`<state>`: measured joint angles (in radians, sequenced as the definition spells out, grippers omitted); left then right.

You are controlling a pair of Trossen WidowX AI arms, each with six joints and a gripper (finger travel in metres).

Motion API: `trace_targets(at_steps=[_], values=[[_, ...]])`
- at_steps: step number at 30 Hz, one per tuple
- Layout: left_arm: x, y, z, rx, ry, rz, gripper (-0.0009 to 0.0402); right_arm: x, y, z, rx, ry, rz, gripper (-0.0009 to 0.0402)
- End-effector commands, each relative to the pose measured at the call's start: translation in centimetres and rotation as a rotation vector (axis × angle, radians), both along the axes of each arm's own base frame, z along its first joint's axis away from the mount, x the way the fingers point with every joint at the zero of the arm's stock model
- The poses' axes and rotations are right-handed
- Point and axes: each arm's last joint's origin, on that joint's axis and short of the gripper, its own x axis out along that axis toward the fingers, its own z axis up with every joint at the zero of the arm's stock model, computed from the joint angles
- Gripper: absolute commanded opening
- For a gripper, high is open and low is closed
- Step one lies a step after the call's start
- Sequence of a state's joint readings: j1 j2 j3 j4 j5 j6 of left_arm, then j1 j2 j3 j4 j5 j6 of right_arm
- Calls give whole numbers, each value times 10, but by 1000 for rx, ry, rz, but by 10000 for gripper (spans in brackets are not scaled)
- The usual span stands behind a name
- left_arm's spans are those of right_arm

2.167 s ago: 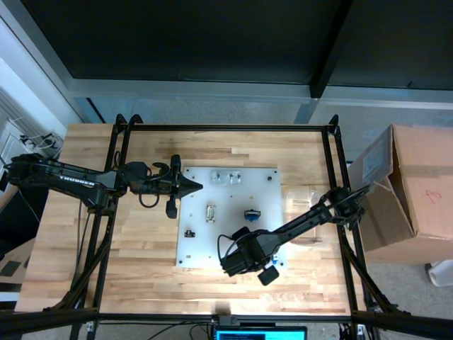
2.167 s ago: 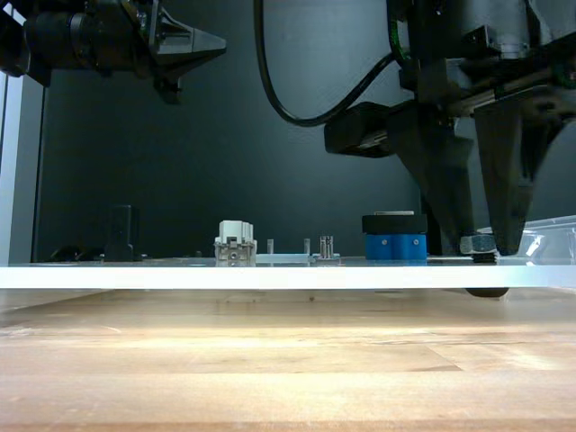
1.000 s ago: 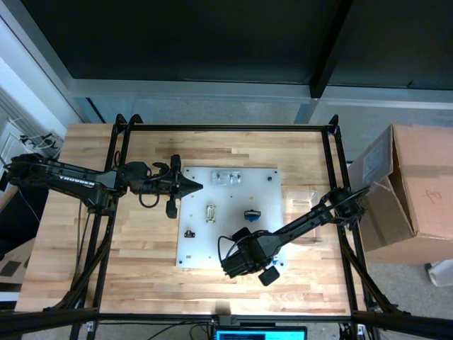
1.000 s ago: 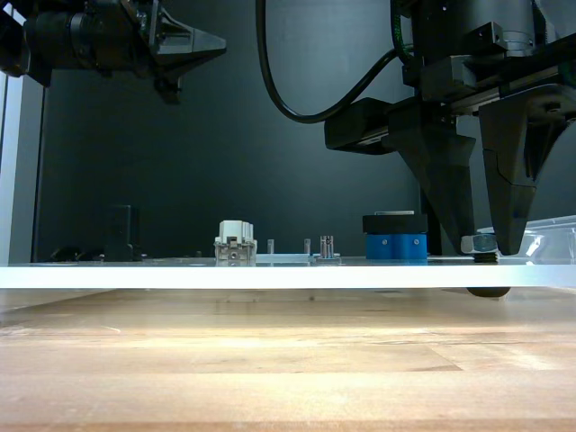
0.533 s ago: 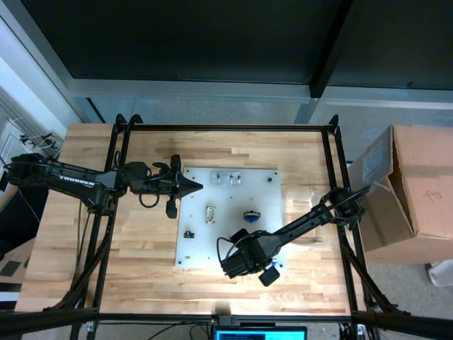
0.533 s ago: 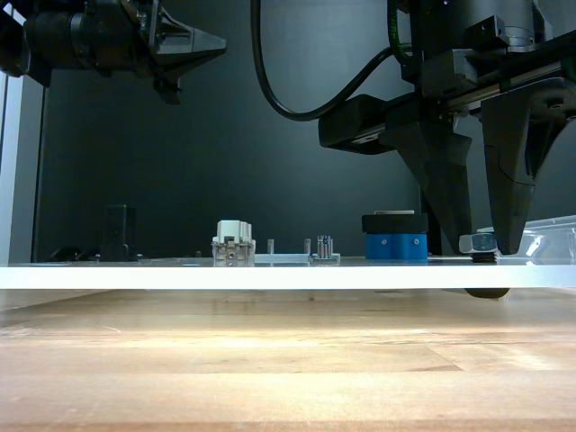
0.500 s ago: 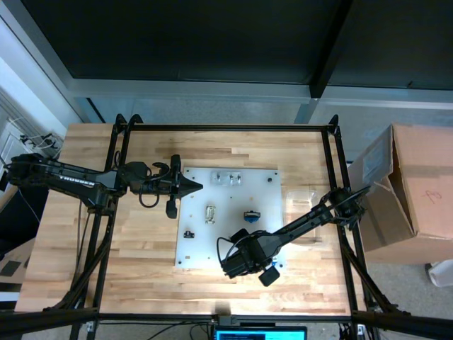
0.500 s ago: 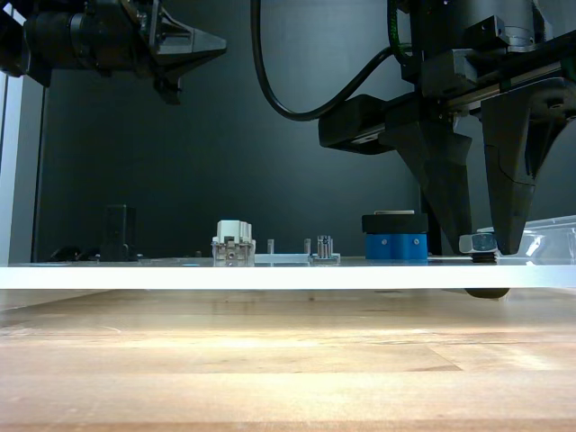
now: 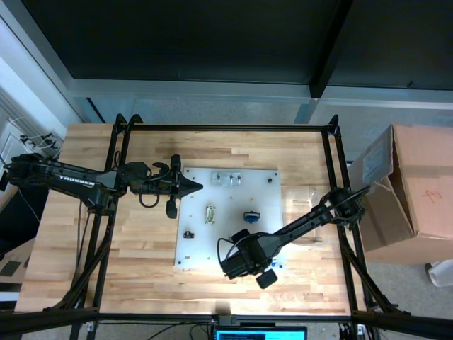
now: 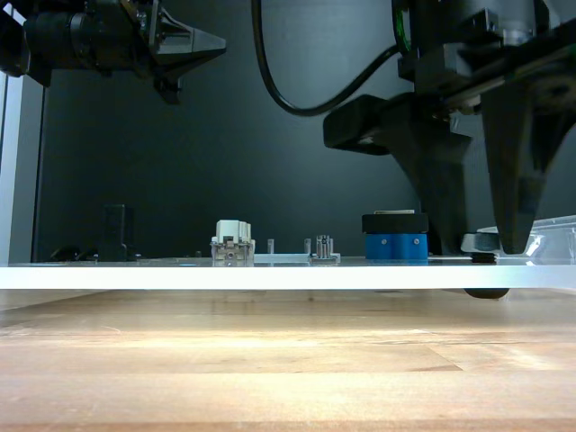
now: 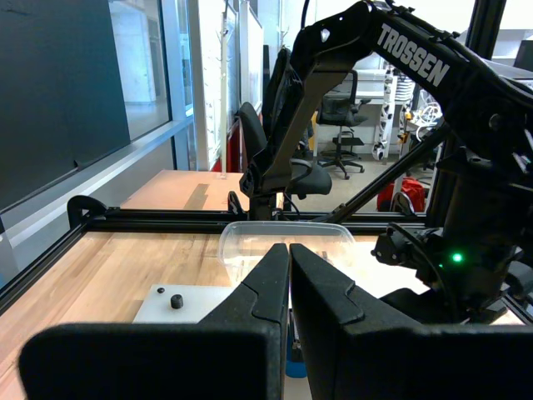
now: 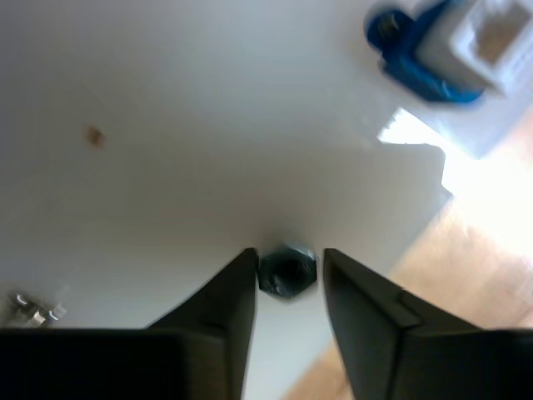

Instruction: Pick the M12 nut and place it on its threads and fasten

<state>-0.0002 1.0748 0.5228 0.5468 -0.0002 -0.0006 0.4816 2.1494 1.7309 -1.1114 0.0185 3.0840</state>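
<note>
- Since the frames of two seconds ago, your right gripper (image 10: 483, 245) has let go of the M12 nut (image 10: 481, 241). Its fingers pinched the nut then; now they stand a little wider, and the nut has stayed where it was.
- You will find the nut on its stud (image 10: 483, 257) near the near right edge of the white board (image 9: 226, 212). It lies level, with a short dark stretch of stud showing under it.
- The right wrist view looks down on the nut between the two fingers (image 12: 218, 307). There is a thin gap on each side, so the jaws are open and grip nothing.
- In the high view the right arm's wrist covers the nut, so you cannot check it there.
- Just left of the right gripper in the low view stands a blue block (image 10: 394, 245). Further left are a small silver post (image 10: 325, 245) and a white connector (image 10: 231, 243).
- Your clear tray (image 9: 301, 195) sits on the wooden table (image 9: 141, 283) off the board's right edge, farther back than the stud and apart from the right gripper.
- Your left gripper (image 9: 192, 187) hangs high over the board's far left edge, pointing right. Its jaws are closed with the fingers pressed together, holding nothing.
- You also have a cardboard box (image 9: 410, 191) standing beyond the table's right edge.
</note>
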Motion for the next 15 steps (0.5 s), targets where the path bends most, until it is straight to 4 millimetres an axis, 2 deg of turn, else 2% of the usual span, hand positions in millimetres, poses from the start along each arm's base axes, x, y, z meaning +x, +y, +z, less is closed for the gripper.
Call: trace_targets(at_steps=[1, 6, 11, 13, 15], values=[[0, 0, 0, 0, 0, 0, 0, -1, -1, 0, -13, 9, -2, 185], [0, 0, 0, 0, 0, 0, 0, -1, -1, 4, -9, 3, 1, 248], [0, 0, 0, 0, 0, 0, 0, -6, -4, 22, 3, -24, 41, 290], [0, 0, 0, 0, 0, 0, 0, -8, -6, 31, 7, -47, 117, 301], [0, 0, 0, 0, 0, 0, 0, -11, -7, 40, -16, -69, 295, 310]])
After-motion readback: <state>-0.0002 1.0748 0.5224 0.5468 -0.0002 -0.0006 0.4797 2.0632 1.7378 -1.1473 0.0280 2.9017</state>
